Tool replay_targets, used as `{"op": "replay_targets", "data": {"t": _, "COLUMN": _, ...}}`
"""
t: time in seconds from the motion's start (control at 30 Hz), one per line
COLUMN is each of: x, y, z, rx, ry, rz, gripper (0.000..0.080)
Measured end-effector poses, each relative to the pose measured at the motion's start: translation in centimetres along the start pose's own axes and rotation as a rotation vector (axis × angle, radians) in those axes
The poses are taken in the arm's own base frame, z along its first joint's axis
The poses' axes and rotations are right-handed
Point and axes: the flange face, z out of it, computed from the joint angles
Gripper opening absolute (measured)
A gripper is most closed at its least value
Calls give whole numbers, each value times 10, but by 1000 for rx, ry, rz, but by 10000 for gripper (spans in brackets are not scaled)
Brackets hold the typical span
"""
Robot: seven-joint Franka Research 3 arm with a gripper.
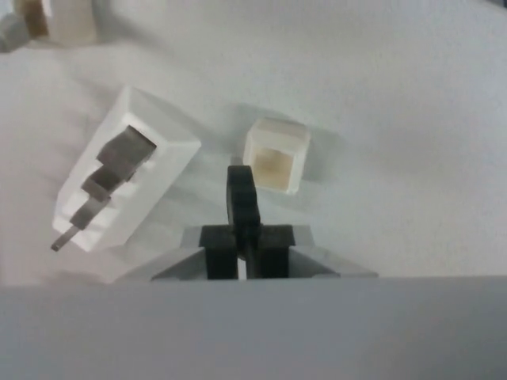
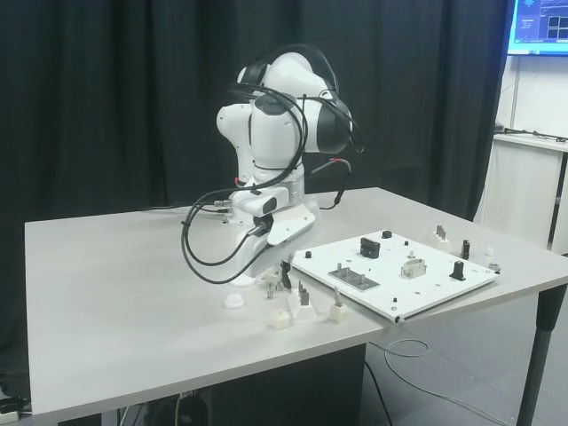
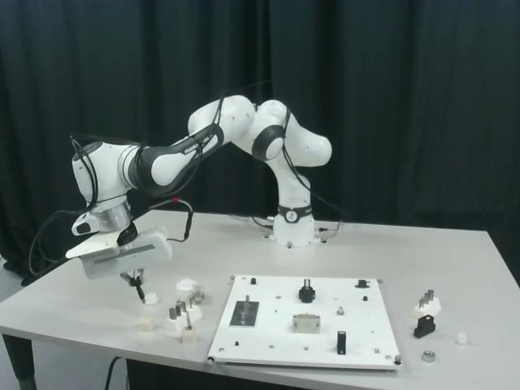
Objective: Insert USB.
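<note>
In the wrist view my gripper [image 1: 242, 255] is shut on a black USB plug [image 1: 242, 196], which sticks out past the fingertips. The plug's tip hangs just beside a small white cube holder [image 1: 276, 154] whose socket is empty. From the room cameras the gripper [image 3: 140, 291] [image 2: 286, 271] hovers low over the table, beside the white assembly board [image 3: 268, 337] [image 2: 390, 291] and off its edge. The same cube holder [image 3: 145, 322] rests on the table just below it. A grey metal block [image 3: 305, 322] sits near the middle of the board.
A white holder with several grey pegs [image 1: 119, 178] [image 3: 175, 318] lies close to the gripper. A white round cap [image 3: 187, 286] and more small white holders [image 2: 337, 311] stand nearby. Black parts [image 3: 423, 327] and small white pieces lie beyond the board's far side.
</note>
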Motion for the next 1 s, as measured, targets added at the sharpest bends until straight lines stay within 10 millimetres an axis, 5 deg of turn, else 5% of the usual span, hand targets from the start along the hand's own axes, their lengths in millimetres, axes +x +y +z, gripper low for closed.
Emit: {"op": "replay_targets", "data": {"t": 1.0, "x": -27, "y": -76, "z": -46, "rx": -5, "ry": -4, "rz": 14, "gripper": 52}}
